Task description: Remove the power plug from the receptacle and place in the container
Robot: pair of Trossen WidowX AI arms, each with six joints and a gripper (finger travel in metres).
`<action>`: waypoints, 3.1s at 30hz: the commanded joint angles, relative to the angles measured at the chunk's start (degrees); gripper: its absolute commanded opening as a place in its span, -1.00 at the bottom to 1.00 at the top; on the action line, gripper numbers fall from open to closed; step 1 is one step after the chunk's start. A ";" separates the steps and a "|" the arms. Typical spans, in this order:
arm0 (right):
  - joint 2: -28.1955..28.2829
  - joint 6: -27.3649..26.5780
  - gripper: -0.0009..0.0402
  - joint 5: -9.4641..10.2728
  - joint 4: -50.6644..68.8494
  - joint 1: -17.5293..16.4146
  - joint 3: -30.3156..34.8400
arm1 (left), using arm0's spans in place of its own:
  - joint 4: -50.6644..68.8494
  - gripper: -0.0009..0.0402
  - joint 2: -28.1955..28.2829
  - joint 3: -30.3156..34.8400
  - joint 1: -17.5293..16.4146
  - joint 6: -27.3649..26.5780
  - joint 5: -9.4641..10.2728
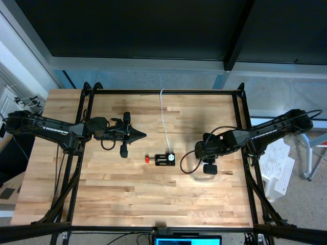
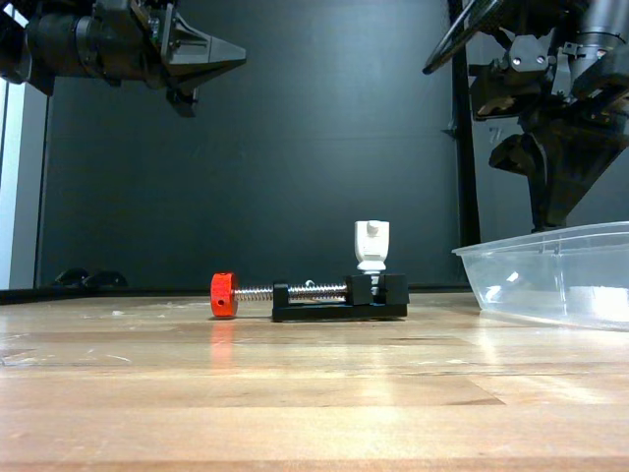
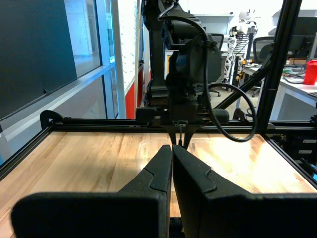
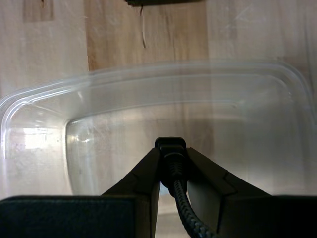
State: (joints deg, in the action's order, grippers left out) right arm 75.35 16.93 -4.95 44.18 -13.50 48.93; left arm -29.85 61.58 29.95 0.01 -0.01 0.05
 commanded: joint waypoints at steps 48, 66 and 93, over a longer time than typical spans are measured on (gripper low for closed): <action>-14.08 -11.93 -0.92 -1.99 -22.51 6.93 2.12 | -0.02 -0.96 0.02 0.00 0.00 0.00 0.00; -11.10 -16.41 -0.96 8.07 -48.61 15.30 -2.49 | -0.02 -0.96 0.00 0.00 0.00 0.00 -0.02; -11.10 -14.23 -0.96 7.91 -73.46 15.76 -15.17 | -0.02 -0.96 0.00 0.00 -0.02 0.00 -0.02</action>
State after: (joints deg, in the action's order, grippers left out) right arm 64.25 2.09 2.92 -29.21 2.28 33.74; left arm -29.85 61.58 29.95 0.01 -0.01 0.05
